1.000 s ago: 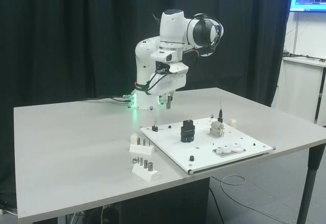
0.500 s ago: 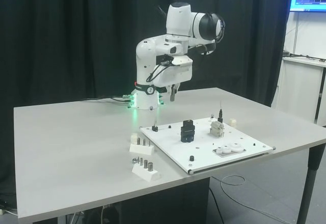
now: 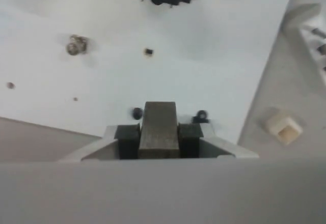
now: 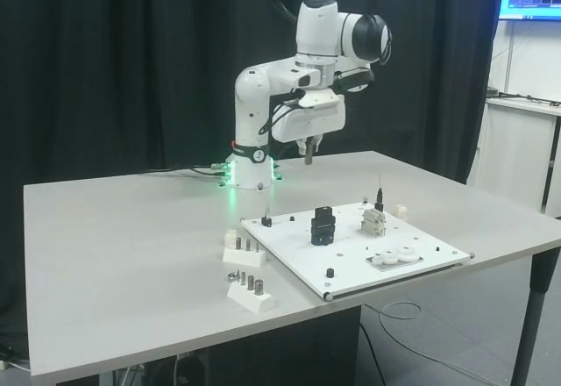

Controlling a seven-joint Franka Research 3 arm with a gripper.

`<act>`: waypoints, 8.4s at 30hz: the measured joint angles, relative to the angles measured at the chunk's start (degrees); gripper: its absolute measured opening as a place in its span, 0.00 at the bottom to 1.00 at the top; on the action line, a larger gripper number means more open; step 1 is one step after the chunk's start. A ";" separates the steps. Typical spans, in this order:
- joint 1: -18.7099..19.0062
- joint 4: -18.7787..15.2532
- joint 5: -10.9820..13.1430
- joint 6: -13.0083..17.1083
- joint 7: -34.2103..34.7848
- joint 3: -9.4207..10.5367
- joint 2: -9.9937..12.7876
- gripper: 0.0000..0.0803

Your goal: Insert square peg 4.

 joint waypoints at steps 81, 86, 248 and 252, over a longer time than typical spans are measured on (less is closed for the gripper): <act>34.42 -16.40 3.74 12.97 24.78 6.62 -1.76 0.19; 36.83 -18.42 4.16 15.11 26.60 6.78 -1.87 0.19; 44.96 -27.09 15.62 29.28 30.79 19.46 -3.41 0.19; 44.98 -27.19 15.60 29.29 30.79 19.45 -3.41 0.19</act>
